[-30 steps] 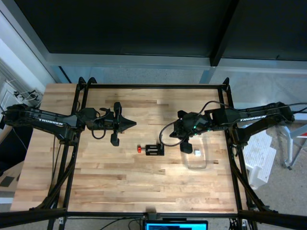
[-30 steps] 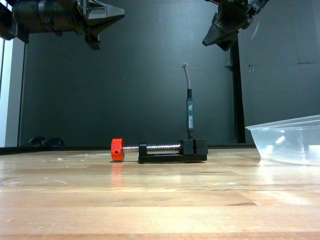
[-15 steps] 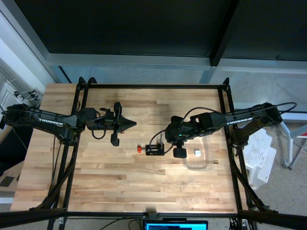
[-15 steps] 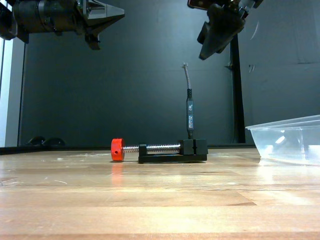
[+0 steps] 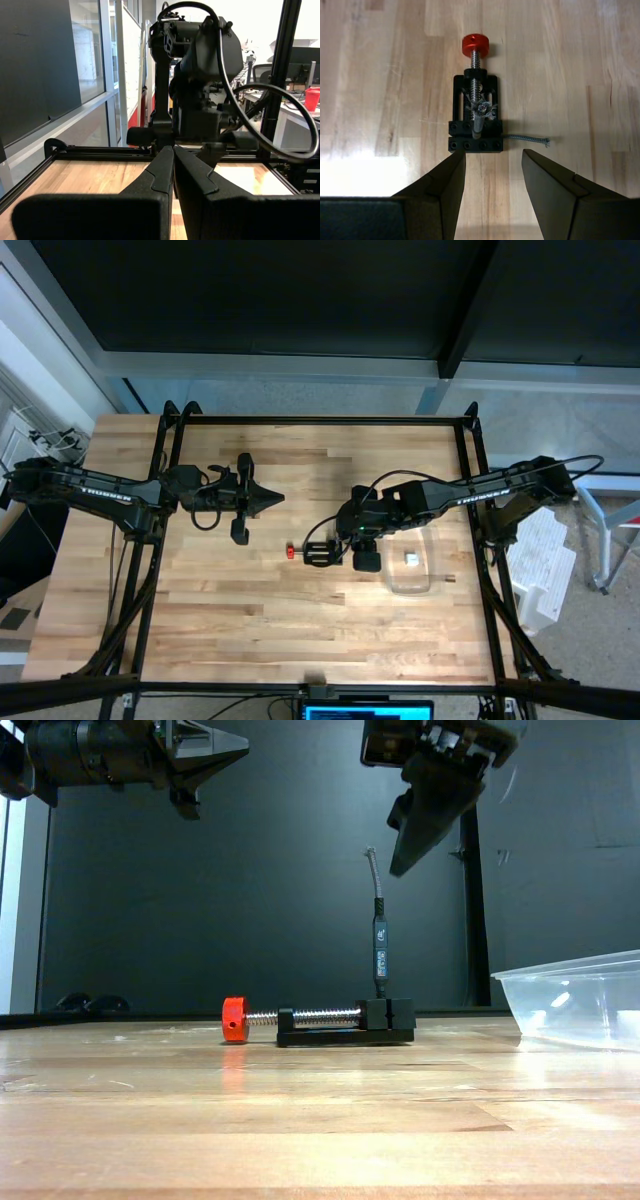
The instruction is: Remove the USB-C connector from taskboard and place in the container
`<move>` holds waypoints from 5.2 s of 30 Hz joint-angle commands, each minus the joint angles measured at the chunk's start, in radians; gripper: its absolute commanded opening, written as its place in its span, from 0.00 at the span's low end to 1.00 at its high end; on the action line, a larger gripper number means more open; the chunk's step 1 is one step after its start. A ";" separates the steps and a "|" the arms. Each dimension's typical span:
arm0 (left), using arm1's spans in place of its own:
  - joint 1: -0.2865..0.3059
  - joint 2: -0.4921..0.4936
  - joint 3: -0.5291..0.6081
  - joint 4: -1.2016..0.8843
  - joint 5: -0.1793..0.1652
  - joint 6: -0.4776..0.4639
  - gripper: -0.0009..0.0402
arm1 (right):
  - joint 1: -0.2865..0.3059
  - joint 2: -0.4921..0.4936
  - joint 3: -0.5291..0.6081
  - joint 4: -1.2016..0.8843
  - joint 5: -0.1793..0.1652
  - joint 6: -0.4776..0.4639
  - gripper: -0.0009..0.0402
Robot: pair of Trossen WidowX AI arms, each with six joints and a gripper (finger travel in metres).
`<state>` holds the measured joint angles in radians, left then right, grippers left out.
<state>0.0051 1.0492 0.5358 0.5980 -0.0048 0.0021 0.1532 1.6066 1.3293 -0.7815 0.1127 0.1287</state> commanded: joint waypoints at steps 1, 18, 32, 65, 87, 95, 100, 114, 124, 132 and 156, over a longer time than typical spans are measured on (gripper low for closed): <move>0.000 0.000 0.000 0.000 0.000 0.000 0.02 | 0.002 0.022 0.003 0.002 0.000 -0.002 0.40; 0.000 0.000 0.000 0.000 0.000 0.000 0.02 | 0.008 0.154 0.112 -0.064 0.000 -0.030 0.41; 0.000 0.000 0.000 0.000 0.000 0.000 0.02 | 0.013 0.192 0.126 -0.071 0.000 -0.035 0.41; 0.000 0.000 0.000 -0.020 0.000 0.000 0.02 | 0.013 0.235 0.137 -0.055 -0.005 -0.037 0.13; 0.000 0.000 0.000 -0.021 0.000 0.000 0.02 | 0.010 0.234 0.140 -0.058 -0.005 -0.037 0.02; 0.000 0.000 0.000 -0.021 0.000 0.000 0.02 | 0.008 0.225 0.168 -0.092 -0.003 -0.041 0.02; 0.000 0.000 0.000 -0.021 0.000 0.000 0.02 | 0.008 0.206 0.167 -0.093 0.000 -0.041 0.02; 0.000 0.000 0.000 -0.025 0.000 0.000 0.02 | 0.009 0.179 0.167 -0.097 -0.002 -0.040 0.02; 0.000 0.000 0.000 -0.024 0.000 0.000 0.02 | 0.027 0.129 0.147 -0.150 -0.003 -0.018 0.02; 0.000 0.000 0.000 -0.025 0.000 0.000 0.02 | 0.062 0.008 0.038 -0.152 -0.003 0.039 0.02; 0.000 0.000 0.000 -0.025 0.000 0.000 0.02 | 0.118 -0.331 -0.340 -0.153 -0.005 0.206 0.02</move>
<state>0.0051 1.0489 0.5358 0.5728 -0.0048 0.0021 0.2703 1.2869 1.0039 -0.9352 0.1085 0.3351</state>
